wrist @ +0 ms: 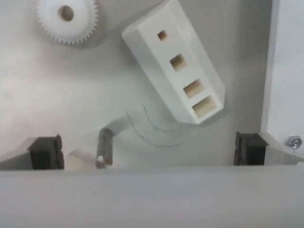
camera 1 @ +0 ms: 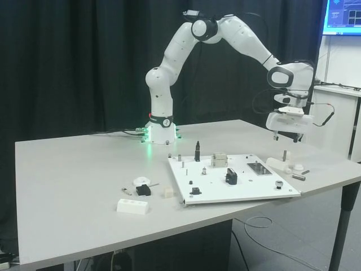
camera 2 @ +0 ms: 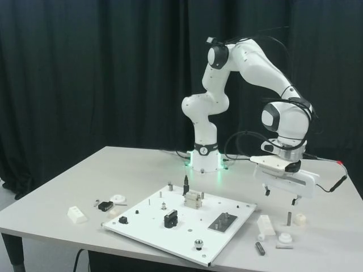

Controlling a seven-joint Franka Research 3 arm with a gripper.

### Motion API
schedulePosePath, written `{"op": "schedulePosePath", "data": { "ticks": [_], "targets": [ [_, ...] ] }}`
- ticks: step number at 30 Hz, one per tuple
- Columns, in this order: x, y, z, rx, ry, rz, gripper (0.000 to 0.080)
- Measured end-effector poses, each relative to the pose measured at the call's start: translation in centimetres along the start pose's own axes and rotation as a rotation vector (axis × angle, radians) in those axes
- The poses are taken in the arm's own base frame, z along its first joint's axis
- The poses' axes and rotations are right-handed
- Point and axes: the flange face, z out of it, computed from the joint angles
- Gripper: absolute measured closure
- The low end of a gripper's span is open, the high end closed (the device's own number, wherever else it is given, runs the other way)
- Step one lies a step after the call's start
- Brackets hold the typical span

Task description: Remove waterproof.

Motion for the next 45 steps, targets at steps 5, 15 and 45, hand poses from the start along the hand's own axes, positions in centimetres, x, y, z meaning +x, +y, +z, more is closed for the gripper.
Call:
{"op": "schedulePosePath", "data": {
  "ticks": [5, 15, 45],
  "targets": [
    [0.2, 0.1, -0.3, -0.005, 0.001, -0.001, 0.0003],
    [0.5, 0.2, -0.8, -0.008, 0.007, -0.015, 0.0003],
    [3.0, 0.1, -1.9, 0.004, 0.088, -0.154, 0.0003]
  ]
}}
